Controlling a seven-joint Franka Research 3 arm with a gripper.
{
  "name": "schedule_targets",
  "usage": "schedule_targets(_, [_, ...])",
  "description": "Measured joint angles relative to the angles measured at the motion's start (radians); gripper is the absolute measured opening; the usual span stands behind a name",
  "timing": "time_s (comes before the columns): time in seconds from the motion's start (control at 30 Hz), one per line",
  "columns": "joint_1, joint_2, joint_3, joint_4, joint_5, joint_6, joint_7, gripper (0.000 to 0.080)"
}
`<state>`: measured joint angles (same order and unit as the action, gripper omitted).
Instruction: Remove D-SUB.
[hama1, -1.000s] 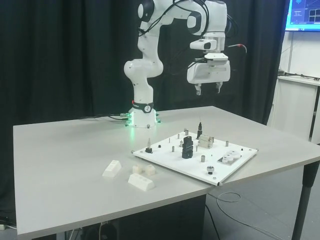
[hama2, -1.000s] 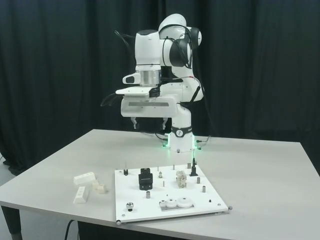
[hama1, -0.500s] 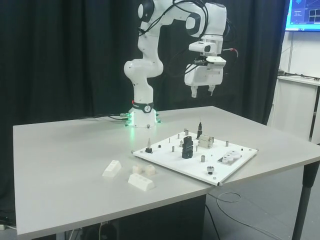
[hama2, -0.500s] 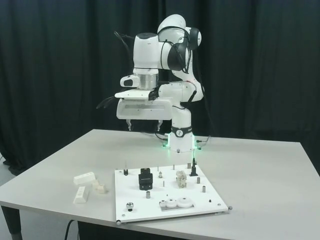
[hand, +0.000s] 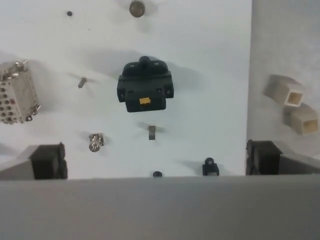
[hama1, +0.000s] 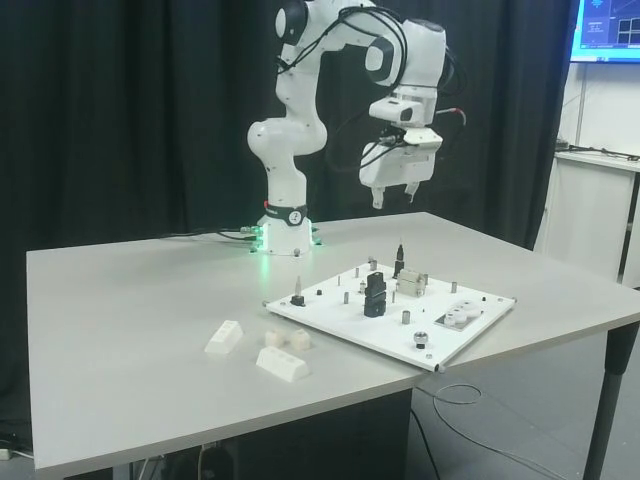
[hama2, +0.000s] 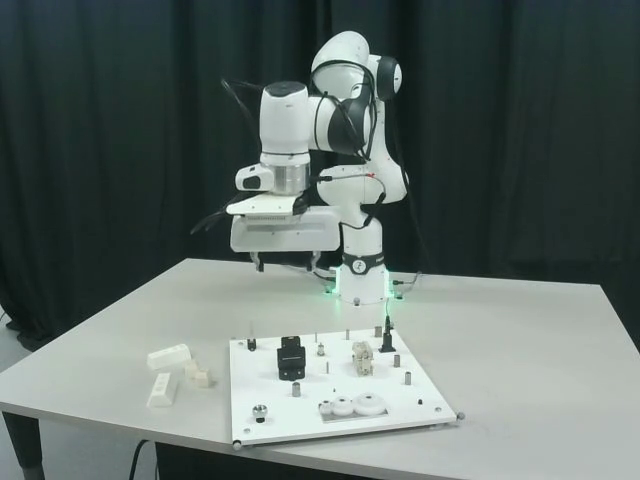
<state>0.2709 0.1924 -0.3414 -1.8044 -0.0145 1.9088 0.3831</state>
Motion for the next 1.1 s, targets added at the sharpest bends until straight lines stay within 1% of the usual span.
schedule_targets(0.33, [-0.006,0.000,0.000,-0.079,0.007,0.090,-0.007,0.0800])
schedule_targets(0.6, [-0.015,0.000,-0.001,-0.146,0.014,0.184,-0.012,0.0800])
schedule_targets(0.93, [-0.029,0.001,-0.001,-0.230,0.061,0.307,-0.069,0.0800])
schedule_targets(1.1, [-0.031,0.003,-0.001,-0.264,0.086,0.356,-0.107,0.0800])
